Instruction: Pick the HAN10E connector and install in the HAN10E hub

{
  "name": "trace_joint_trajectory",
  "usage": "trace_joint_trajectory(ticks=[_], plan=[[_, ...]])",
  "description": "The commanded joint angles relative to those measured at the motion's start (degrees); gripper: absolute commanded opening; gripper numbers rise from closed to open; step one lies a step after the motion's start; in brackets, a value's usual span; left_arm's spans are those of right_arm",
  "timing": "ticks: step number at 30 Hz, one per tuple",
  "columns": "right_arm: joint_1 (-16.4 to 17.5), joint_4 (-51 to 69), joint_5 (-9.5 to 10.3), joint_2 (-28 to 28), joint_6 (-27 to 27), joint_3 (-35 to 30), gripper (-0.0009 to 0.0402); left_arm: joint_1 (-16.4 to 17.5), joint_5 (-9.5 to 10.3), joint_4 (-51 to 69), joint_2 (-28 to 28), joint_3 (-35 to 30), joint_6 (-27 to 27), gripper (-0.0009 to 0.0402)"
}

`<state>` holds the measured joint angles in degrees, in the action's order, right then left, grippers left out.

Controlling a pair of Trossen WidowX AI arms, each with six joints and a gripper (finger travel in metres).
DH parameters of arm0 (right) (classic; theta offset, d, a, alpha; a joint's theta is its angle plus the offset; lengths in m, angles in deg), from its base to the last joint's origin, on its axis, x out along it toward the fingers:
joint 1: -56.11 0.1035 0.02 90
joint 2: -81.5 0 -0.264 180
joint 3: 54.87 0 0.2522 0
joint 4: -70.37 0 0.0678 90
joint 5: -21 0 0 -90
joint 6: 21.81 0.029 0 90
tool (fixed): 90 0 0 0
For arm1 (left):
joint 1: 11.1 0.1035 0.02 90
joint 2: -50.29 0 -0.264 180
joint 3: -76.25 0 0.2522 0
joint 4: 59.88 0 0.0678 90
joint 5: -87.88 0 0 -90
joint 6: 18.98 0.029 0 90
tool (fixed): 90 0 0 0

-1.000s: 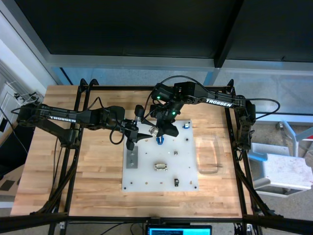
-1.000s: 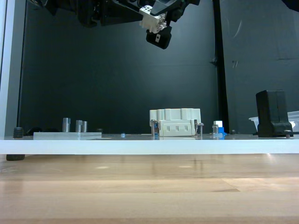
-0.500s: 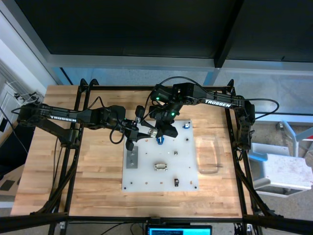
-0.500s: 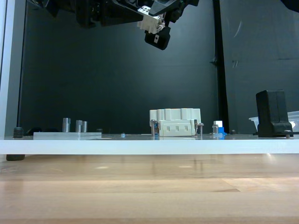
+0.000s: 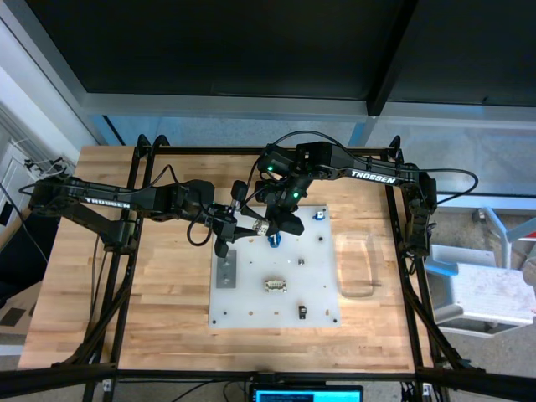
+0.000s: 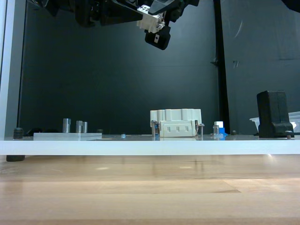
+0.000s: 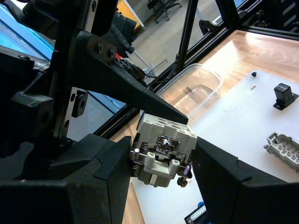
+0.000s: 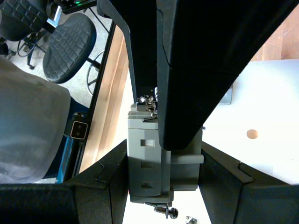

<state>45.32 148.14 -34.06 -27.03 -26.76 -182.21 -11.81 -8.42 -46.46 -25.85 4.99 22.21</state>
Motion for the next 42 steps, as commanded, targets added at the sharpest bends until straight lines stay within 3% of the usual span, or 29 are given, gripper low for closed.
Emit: trace_joint_trajectory(ticks=[1, 9, 13, 16, 20, 25, 28, 34, 36, 39, 42], plan=[[-0.09, -0.09, -0.15, 0.11, -0.02, -0.20, 0.0213, -0.07, -0.15, 0.04, -0.09, 0.11, -0.02, 0.0101], [-0.09, 2.54, -0.48, 0.17, -1.03, -0.17, 0.0324, -0.07, -0.07, 0.07, -0.04, 0.13, -0.72, 0.0101], [-0.09, 5.16, -0.94, 0.26, -2.14, -0.13, 0.0339, -0.02, 0.26, 0.09, -0.04, 0.13, -3.52, 0.0101], [-0.11, 6.05, -2.05, 0.81, -2.25, -0.13, 0.0337, 0.02, 1.84, 0.09, -0.04, 0.15, -5.57, 0.0101], [-0.04, 6.32, -7.23, 2.27, -2.60, -0.11, 0.0334, 0.70, 4.00, 0.22, -0.04, 0.24, -10.47, 0.0101], [0.31, 6.56, -16.90, 5.11, -2.45, -0.11, 0.0334, 1.27, 4.96, 0.37, -0.09, 0.24, -18.03, 0.0101], [0.66, 6.49, -20.90, 6.88, -2.08, -0.11, 0.0334, 1.36, 6.45, 0.33, -0.09, 0.22, -22.40, 0.0101], [3.15, 5.79, -30.14, 9.84, -1.29, -0.11, 0.0334, 1.46, 7.19, -0.26, -0.11, 0.22, -28.35, 0.0101], [4.55, 4.70, -32.28, 10.34, -0.68, -0.11, 0.0334, 1.49, 9.18, -0.52, -0.11, 0.22, -32.13, 0.0101], [6.47, 3.19, -32.81, 10.54, 0.24, -0.11, 0.0334, 1.51, 11.17, -0.70, -0.11, 0.22, -35.74, 0.0101], [8.31, 2.40, -37.35, 10.49, 0.61, -0.11, 0.0334, 1.49, 11.76, -2.51, -0.11, 0.24, -38.38, 0.0101]])
